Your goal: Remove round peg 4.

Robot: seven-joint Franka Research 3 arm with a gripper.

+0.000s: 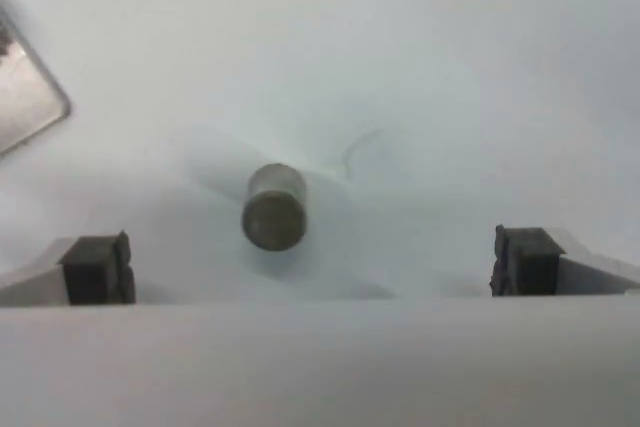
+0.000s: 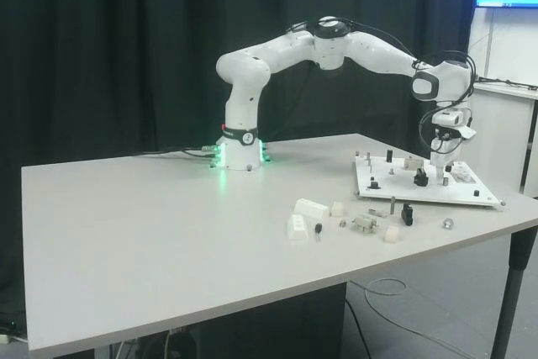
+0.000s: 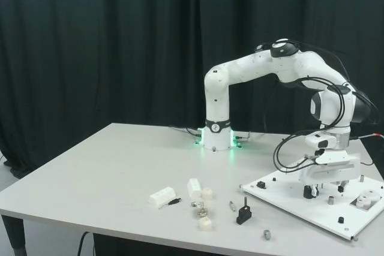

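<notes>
- Loose parts lie on the grey desk (image 2: 151,224) near its front edge, left of the board: two white blocks (image 2: 309,206), a small white cube (image 2: 391,234), a little black piece (image 2: 408,214) and a few small metal bits.
- Farther right and back, a white board (image 2: 420,195) rests on the desk, carrying several upright pegs and black fittings; the second room view shows it lying near the desk's right end (image 3: 288,205).
- The round peg (image 1: 273,209), a short grey cylinder, stands upright on the white board surface in the wrist view, sitting between the two fingertips but touching neither.
- The gripper (image 1: 310,267) hovers just above the board, released: its black fingertips (image 1: 97,269) are spread wide, one to each side of the peg, with clear gaps on both sides. In the room views the gripper (image 2: 443,166) points straight down over the board's far right part (image 3: 327,178).
- The white arm (image 2: 336,44) arches from the gripper up and back to its base.
- The base (image 2: 239,153), with green lights glowing at its foot, is bolted at the far middle of the desk.
- Black curtains (image 2: 126,39) hang behind everything.
</notes>
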